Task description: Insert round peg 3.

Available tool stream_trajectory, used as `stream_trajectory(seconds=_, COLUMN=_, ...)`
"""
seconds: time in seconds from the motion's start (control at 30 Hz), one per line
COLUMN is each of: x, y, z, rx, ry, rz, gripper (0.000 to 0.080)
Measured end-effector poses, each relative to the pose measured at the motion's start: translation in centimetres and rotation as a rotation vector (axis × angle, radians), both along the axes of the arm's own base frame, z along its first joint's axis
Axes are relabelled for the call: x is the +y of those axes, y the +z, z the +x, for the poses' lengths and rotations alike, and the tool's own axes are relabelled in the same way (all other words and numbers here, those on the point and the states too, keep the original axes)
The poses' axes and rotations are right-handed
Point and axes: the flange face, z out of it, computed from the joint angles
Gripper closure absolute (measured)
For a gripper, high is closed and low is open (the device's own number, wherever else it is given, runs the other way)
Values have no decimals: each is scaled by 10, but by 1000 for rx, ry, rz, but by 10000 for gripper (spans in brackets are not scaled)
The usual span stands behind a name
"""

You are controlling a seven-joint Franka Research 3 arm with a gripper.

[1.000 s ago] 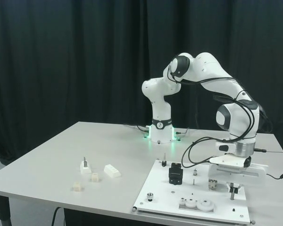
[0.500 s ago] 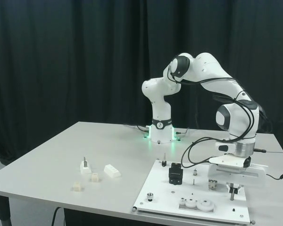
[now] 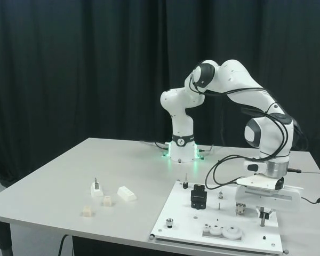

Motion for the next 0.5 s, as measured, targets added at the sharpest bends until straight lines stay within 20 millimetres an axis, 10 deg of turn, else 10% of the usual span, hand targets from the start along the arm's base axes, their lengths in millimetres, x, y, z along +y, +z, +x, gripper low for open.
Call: stream_trajectory(seconds=0.5, x=4, y=-4, z=-4, rx=11, ry=-11, rz=-5, gripper=699)
